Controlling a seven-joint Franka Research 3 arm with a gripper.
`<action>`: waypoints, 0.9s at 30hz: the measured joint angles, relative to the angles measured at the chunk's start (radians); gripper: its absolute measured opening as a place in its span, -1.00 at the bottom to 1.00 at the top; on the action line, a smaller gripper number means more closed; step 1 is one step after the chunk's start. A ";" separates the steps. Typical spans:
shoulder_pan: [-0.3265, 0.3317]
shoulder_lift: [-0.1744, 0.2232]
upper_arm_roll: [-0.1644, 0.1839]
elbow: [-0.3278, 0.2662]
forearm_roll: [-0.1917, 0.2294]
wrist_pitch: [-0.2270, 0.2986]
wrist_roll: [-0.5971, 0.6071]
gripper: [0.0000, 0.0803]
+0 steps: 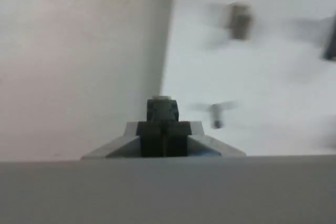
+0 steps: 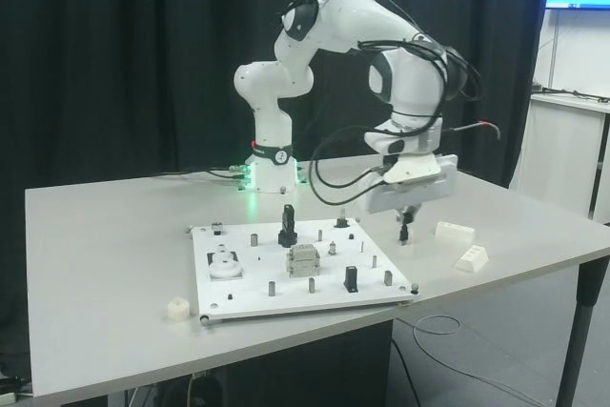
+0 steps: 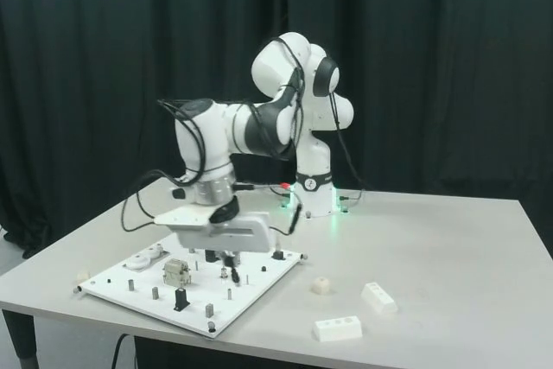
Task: Place USB.
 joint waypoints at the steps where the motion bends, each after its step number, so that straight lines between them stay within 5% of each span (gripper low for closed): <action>1: 0.008 0.000 0.002 -0.004 0.000 -0.001 0.012 -0.95; 25: 0.130 -0.003 0.004 -0.068 -0.012 -0.007 0.196 -0.95; 26: 0.132 -0.003 0.004 -0.069 -0.012 -0.012 0.202 -0.50; 27: 0.133 -0.004 0.004 -0.069 -0.012 -0.019 0.211 -0.50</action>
